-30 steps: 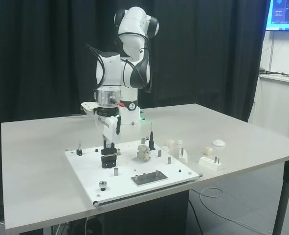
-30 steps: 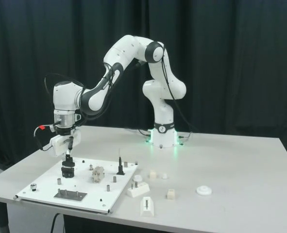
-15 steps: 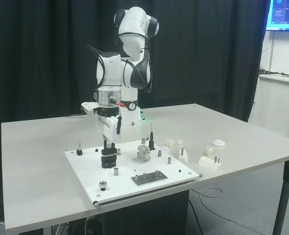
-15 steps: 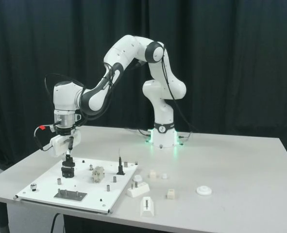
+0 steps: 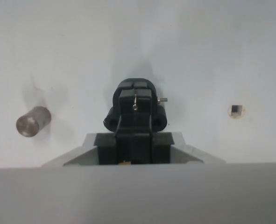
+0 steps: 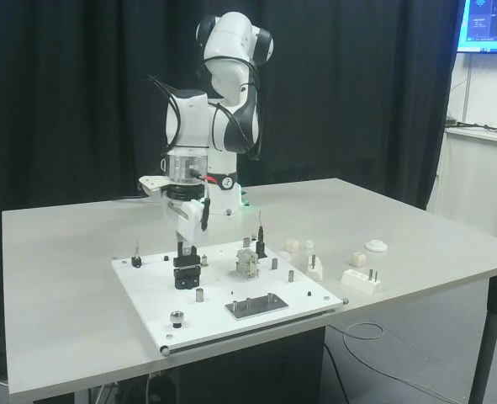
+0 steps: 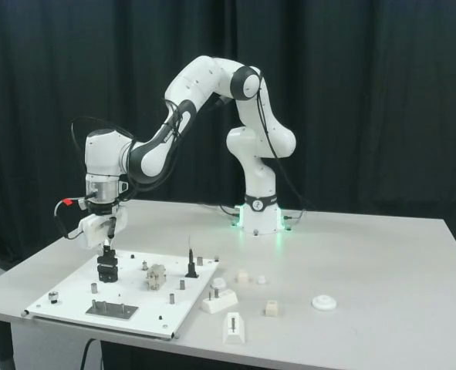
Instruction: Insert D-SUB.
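While the gripper (image 6: 186,246) hangs at left of centre in the first room view, its fingers are narrowed on the black D-SUB connector (image 5: 135,110), which stands upright directly beneath them on the white board (image 6: 147,290).

Item: D-SUB connector (image 7: 106,266). Position: lower left of the second room view, at the board's far-left part, touching or just above the board's surface; which of the two cannot be told. In the wrist view it fills the centre, a small screw projecting from one side.

Item: grey peg (image 5: 33,121). Position: left of frame in the wrist view, near the connector but apart from it.

Item: small square hole (image 5: 236,110). Position: right of frame in the wrist view.

Handling note, as judgement: seating appears to be in hand. Keep the connector vertical, press straight down without twisting, and release only once it sits flush; a tilt would likely bind the shell.
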Robot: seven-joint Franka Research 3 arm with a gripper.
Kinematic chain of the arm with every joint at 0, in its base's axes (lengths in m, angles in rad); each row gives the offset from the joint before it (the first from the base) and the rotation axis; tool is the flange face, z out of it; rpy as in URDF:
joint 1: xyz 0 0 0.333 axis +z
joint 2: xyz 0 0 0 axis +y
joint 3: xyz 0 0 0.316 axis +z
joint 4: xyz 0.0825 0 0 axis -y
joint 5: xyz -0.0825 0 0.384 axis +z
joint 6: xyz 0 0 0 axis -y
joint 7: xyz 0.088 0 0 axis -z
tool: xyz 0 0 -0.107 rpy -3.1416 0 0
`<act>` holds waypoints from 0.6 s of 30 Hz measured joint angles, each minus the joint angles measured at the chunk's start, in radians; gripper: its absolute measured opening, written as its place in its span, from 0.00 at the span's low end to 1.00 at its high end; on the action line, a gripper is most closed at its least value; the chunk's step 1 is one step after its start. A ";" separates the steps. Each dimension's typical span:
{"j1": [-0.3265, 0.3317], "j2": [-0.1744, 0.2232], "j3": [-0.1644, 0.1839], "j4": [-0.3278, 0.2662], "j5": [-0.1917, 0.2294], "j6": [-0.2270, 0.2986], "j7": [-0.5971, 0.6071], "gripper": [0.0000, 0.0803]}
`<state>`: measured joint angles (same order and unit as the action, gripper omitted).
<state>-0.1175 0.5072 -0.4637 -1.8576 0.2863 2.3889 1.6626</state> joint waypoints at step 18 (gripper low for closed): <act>0.000 0.001 0.001 -0.001 0.006 0.006 -0.003 0.19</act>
<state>-0.1175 0.5078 -0.4631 -1.8583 0.2924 2.3949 1.6599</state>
